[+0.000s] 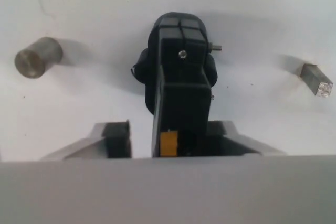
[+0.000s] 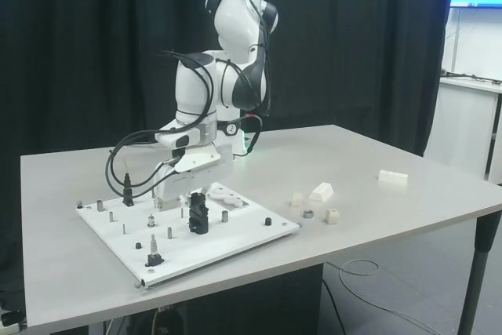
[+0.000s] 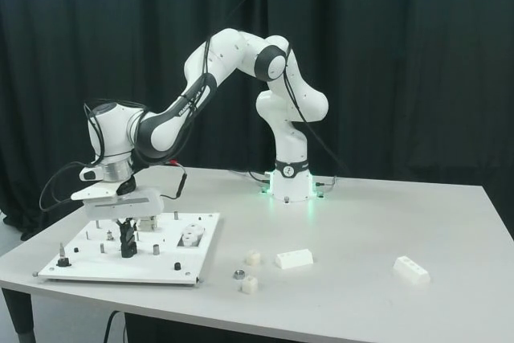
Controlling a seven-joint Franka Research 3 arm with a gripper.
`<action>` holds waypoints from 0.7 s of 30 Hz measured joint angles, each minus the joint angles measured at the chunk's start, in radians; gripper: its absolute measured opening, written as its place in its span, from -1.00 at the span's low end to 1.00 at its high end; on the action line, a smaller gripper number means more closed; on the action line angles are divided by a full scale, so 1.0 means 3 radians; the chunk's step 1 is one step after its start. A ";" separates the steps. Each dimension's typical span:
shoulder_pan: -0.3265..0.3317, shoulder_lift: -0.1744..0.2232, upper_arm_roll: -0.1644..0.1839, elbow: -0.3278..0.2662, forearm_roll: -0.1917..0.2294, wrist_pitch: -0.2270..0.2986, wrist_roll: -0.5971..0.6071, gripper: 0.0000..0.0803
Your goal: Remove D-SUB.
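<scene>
Now the gripper [image 1: 169, 148] hangs low over the white board [image 2: 235, 245], its 2 fingers clamped on the black D-SUB [image 1: 178, 72], which stands upright near the board's middle. 1 grey cylinder [image 1: 38, 56] lies beside it.

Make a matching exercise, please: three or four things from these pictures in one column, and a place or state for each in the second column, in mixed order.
Things:
1. D-SUB connector
2. white board
3. loose white blocks
4. arm's base

Places or states:
A. lit green at its foot
B. upright on the board, under the gripper
C. on the grey table, off the board
D. carries small pegs

Pairs: 1-B, 2-D, 3-C, 4-A
</scene>
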 joint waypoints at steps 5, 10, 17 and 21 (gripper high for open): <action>-0.0010 0.0020 -0.0010 0.0041 0.0007 -0.0017 0.0002 -0.58; -0.0017 0.0031 -0.0010 0.0075 0.0009 -0.0038 -0.0002 -0.60; -0.0030 0.0037 -0.0010 0.0190 0.0009 -0.0080 -0.0062 -0.60; -0.0037 0.0037 -0.0018 0.0256 0.0007 -0.0140 -0.0062 -0.61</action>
